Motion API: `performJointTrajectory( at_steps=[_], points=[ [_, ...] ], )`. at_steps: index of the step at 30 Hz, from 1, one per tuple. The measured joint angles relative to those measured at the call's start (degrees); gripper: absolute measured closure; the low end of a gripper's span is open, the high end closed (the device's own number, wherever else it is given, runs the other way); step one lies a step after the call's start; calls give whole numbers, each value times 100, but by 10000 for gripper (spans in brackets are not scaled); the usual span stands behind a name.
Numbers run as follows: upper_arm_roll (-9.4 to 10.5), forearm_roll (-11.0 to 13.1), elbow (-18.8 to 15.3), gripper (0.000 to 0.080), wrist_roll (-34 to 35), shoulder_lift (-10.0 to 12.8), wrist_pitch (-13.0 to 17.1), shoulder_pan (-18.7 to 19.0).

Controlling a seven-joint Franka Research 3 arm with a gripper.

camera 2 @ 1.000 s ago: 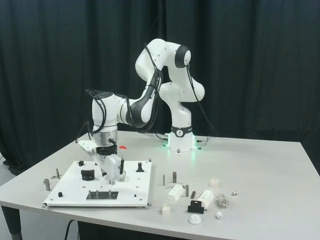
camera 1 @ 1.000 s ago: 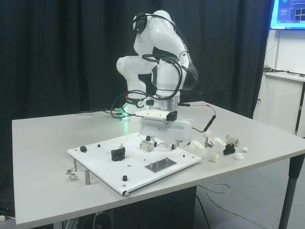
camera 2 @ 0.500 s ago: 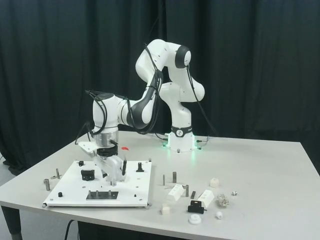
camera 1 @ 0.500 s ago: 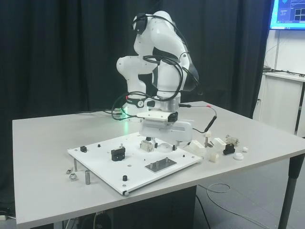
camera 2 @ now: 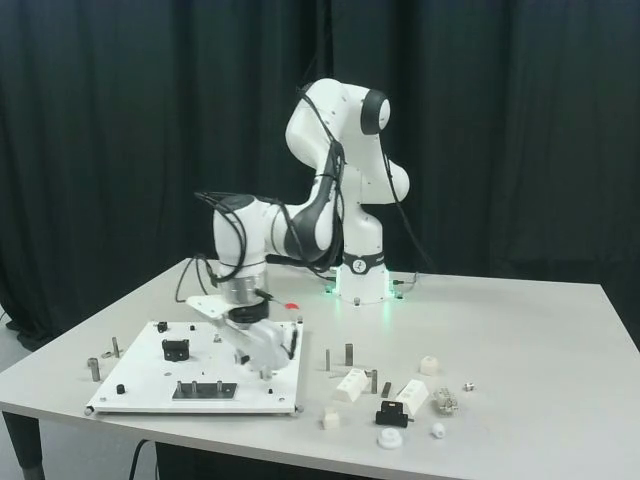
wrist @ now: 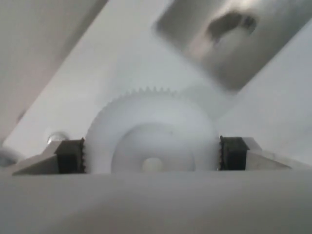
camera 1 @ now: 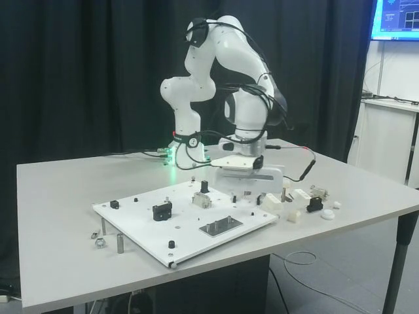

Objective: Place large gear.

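The large gear (wrist: 151, 146) is white and toothed, with a round hub. In the wrist view it sits between the two black pads (wrist: 70, 156), which touch its rim on both sides. My gripper (wrist: 151, 155) is shut on it. In the first room view the gripper (camera 1: 252, 195) hangs low over the white board (camera 1: 144, 226), near the board's edge that faces the loose parts. The second room view shows the gripper (camera 2: 262, 365) over the board (camera 2: 140, 378) on the side nearest the arm's base. The gear itself is hard to make out in both room views.
A grey metal plate (camera 1: 220, 226) with pegs lies on the board close to the gripper, also seen in the wrist view (wrist: 234, 44). A black block (camera 1: 161, 210) stands further along the board. Small white and black parts (camera 1: 301, 206) lie on the table beyond the board's edge.
The arm has swung the gripper across the board toward the side with the loose parts, away from the black block, still holding the gear.
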Motion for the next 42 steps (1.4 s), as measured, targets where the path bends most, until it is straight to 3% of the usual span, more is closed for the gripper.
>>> performJointTrajectory(
  at_steps=[10, 26, 42],
  points=[
    [1, 7, -582, 209, 579, -332, -151, 577],
    [0, -74, -1705, 209, 1257, -1163, -140, 1371],
    [14, -91, -2461, 209, 2235, -1469, 484, 2093]
  ],
)
